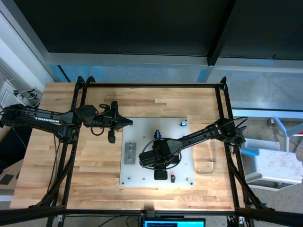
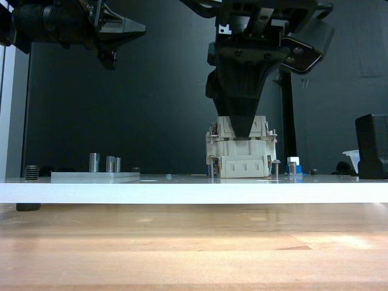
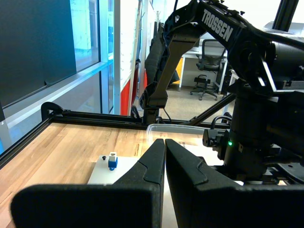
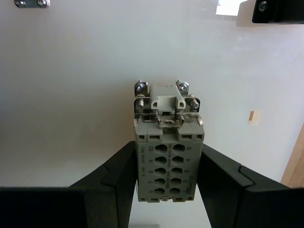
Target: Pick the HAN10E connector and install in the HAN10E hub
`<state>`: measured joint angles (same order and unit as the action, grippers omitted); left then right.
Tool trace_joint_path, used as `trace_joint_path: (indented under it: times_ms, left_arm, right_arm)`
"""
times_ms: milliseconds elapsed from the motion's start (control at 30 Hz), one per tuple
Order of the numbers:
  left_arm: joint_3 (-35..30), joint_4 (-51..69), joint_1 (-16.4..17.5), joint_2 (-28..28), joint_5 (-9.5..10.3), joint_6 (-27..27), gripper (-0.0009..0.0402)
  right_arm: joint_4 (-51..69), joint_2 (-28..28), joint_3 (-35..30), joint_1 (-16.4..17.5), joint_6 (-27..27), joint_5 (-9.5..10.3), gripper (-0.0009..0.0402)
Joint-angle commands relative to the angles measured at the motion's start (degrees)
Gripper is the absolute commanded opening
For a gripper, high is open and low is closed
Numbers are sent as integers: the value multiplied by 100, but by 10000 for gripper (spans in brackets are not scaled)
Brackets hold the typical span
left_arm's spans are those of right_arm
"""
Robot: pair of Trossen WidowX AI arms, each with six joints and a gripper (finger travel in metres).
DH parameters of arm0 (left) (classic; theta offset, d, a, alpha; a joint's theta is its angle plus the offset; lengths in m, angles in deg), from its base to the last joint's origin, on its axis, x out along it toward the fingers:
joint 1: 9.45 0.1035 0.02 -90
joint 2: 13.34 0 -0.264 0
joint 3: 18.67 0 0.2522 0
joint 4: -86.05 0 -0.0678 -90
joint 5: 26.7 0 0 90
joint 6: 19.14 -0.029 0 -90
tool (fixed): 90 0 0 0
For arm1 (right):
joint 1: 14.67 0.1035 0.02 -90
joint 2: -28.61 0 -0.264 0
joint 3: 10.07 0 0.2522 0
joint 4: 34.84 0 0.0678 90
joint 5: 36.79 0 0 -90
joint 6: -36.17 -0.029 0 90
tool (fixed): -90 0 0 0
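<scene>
Right gripper (image 4: 166,166), over white plate (image 1: 137,177), clamps HAN10E connector (image 4: 167,142), which low view shows stacked on HAN10E hub (image 2: 242,165), hidden in high view; left gripper (image 3: 165,154), fingers together, hovers left.

A butcher-block table (image 1: 40,156) stands inside a black metal frame (image 1: 151,85), under even light. Beyond its far edge is dark glazing (image 1: 132,23). A white step stool (image 1: 277,165) sits on the grey floor (image 1: 258,127). Tall windows (image 3: 85,33) show blue daylight, and an office chair (image 3: 207,78) stands farther off. The low view shows a black backdrop (image 2: 157,109).
</scene>
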<state>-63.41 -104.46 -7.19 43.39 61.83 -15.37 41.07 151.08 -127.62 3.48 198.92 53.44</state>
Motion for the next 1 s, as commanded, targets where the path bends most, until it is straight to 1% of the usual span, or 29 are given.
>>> trace_joint_path:
  times_ms: [33, 1000]
  left_arm:
    - [-2, 0, 0, 0, 0, 0, 0]
    - [-2, -2, 0, 0, 0, 0, 0]
  right_arm:
    - [-17, 0, 81, -7, -13, -15, 9]
    - [-293, -2, 280, -11, -28, -66, 9]
